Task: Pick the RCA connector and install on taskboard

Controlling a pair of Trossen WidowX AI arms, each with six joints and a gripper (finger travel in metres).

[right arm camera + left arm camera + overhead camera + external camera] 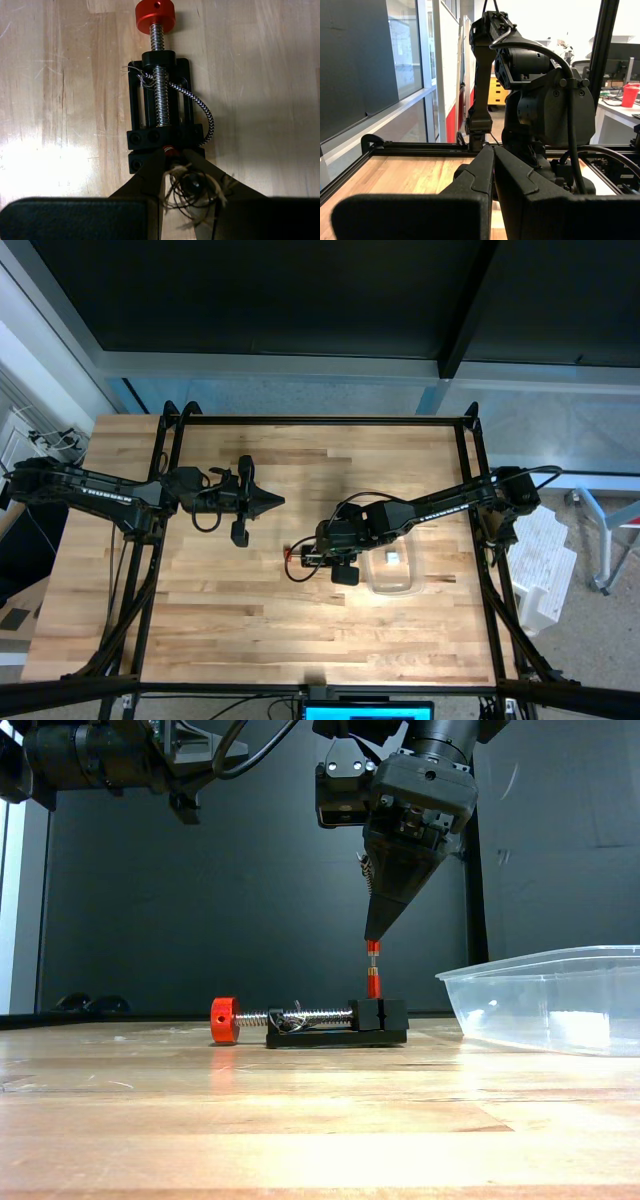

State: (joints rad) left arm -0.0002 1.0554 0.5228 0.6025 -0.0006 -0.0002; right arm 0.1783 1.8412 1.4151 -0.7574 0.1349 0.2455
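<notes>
The taskboard (pixel 335 1022) is a small black block with a threaded screw, a red knob (pixel 225 1020) and a braided wire, lying on the wooden table. My right gripper (pixel 372 942) points straight down over the block's right end, shut on the red RCA connector (pixel 372 960). The connector stands upright, its lower end at the block's top. In the right wrist view the fingers (pixel 150 172) close on the connector (pixel 169 148) at the taskboard's (pixel 137 95) near end. My left gripper (pixel 278 502) hangs shut and empty, left of the board (pixel 303 558).
A clear plastic tray (pixel 415 575) with a small white item (pixel 393 557) sits just right of the right gripper (pixel 322 550); its rim (pixel 540 1005) rises beside the board. A black metal frame (pixel 320 421) borders the table.
</notes>
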